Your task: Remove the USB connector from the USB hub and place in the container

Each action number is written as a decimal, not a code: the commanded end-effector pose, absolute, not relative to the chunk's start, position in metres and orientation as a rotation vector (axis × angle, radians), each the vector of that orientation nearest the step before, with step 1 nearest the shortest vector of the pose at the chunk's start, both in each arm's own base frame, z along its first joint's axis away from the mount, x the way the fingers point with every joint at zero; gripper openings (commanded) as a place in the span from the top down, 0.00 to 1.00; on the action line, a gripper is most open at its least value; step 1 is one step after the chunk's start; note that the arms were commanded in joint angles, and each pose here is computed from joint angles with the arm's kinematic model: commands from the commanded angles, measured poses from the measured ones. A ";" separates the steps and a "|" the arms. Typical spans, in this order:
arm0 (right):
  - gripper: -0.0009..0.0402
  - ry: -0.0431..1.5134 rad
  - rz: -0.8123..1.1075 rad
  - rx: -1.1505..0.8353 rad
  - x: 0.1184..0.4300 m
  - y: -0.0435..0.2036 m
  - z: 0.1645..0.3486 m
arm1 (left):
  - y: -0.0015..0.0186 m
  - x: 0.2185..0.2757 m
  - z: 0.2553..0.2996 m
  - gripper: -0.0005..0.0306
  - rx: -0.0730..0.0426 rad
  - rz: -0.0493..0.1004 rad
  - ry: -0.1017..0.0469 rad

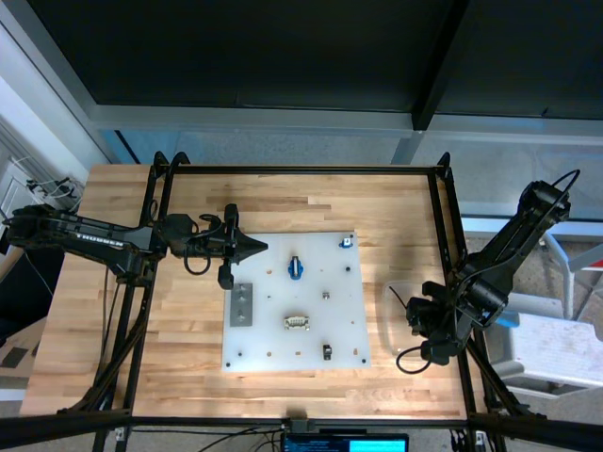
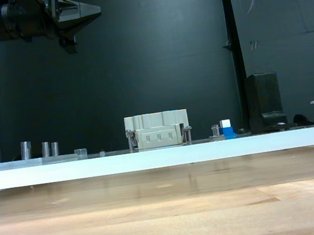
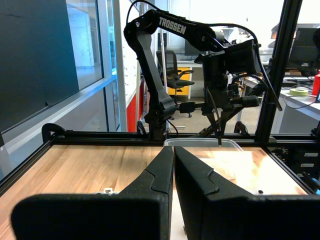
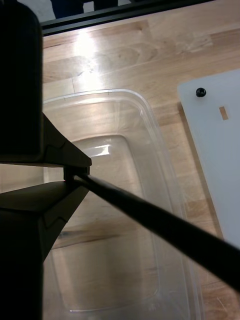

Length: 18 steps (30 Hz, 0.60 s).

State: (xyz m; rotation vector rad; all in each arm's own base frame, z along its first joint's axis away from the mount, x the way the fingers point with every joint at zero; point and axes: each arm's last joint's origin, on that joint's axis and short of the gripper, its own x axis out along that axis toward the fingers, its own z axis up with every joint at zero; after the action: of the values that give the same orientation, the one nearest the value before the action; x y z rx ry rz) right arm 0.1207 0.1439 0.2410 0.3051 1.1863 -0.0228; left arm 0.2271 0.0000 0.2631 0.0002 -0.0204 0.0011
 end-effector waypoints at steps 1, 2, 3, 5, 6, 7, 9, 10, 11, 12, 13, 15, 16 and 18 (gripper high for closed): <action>0.98 1.188 -0.027 0.294 0.120 0.143 0.241 | 0.0000 0.2271 0.2632 0.98 0.000 0.001 -0.021; 0.98 1.189 -0.032 0.290 0.120 0.143 0.241 | 0.0001 0.2271 0.2632 0.98 0.000 0.001 -0.021; 0.98 1.191 -0.039 0.289 0.120 0.142 0.241 | 0.0001 0.2271 0.2632 0.98 0.000 0.001 -0.021; 0.96 1.199 -0.047 0.283 0.119 0.141 0.240 | 0.0000 0.2271 0.2632 0.98 0.000 0.001 -0.021; 0.95 1.201 -0.049 0.280 0.119 0.141 0.240 | 0.0000 0.2271 0.2632 0.98 0.000 0.001 -0.021; 0.94 1.203 -0.052 0.278 0.119 0.141 0.240 | 0.0001 0.2271 0.2632 0.98 0.000 0.001 -0.021; 0.90 1.208 -0.055 0.274 0.118 0.140 0.240 | 0.0000 0.2271 0.2632 0.98 0.000 0.001 -0.021; 0.87 1.211 -0.053 0.274 0.118 0.140 0.240 | 0.0001 0.2271 0.2632 0.98 0.000 0.001 -0.021; 0.84 1.211 -0.053 0.274 0.118 0.141 0.240 | 0.0001 0.2271 0.2632 0.98 0.000 0.001 -0.021; 0.81 1.211 -0.053 0.274 0.118 0.140 0.240 | 0.0000 0.2271 0.2632 0.98 0.000 0.001 -0.021; 0.77 1.211 -0.053 0.274 0.118 0.141 0.240 | 0.0000 0.2271 0.2632 0.98 0.000 0.001 -0.021; 0.70 1.211 -0.053 0.274 0.118 0.141 0.240 | 0.0001 0.2271 0.2632 0.98 0.000 0.001 -0.021; 0.67 1.211 -0.053 0.275 0.118 0.141 0.240 | 0.0000 0.2271 0.2632 0.98 0.000 0.001 -0.021; 0.60 1.211 -0.053 0.275 0.118 0.140 0.240 | 0.0000 0.2271 0.2632 0.98 0.000 0.001 -0.021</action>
State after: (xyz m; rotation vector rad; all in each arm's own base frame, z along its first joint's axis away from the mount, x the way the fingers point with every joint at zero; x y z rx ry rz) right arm 0.1179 0.1404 0.2396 0.2741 1.2115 -0.0537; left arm 0.2270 0.0000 0.2631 0.0002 -0.0208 0.0008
